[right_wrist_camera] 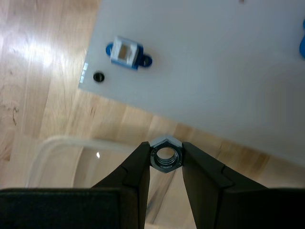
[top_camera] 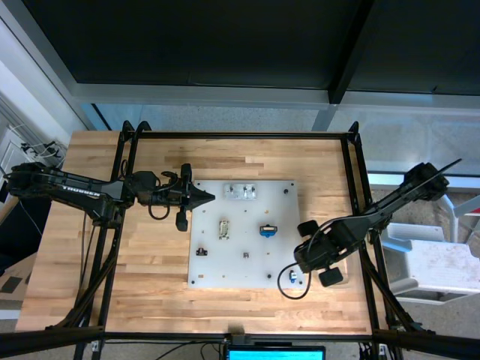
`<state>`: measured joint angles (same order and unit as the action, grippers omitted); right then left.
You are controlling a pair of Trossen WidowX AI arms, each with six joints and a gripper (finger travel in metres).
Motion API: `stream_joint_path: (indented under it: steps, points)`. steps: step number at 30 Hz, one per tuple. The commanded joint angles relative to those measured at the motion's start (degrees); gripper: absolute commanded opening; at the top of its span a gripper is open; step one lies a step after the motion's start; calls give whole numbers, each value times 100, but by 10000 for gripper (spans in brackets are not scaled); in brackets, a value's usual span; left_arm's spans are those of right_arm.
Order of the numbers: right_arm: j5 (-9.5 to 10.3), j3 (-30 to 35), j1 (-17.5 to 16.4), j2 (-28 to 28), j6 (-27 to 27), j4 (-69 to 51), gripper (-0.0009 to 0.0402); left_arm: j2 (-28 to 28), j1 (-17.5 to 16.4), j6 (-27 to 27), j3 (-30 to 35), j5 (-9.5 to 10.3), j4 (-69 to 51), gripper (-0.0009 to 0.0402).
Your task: Unfasten the M12 fastener and place in the container
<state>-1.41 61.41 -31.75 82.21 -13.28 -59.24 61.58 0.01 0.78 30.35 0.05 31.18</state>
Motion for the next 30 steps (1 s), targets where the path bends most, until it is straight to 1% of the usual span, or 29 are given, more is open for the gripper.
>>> stream_joint_path:
  steps: [1,8,13,19,30]
  points:
    - [-9,-267,-101,-291,-173,-24,2,2,-2,-2,2,0,0,0]
    - [-7,-737,-345,-857,-743,-133,2,2,0,-2,2,0,0,0]
    - [2,-1003,-597,-1165,-1193,-208,2,2,0,-2,2,0,0,0]
    - [0,-1099,-828,-1314,-1510,-455,2,2,-2,-2,2,-2,0,0]
    - [0,-1143,-852,-1322,-1799,-424,2,2,0,-2,2,0,0,0]
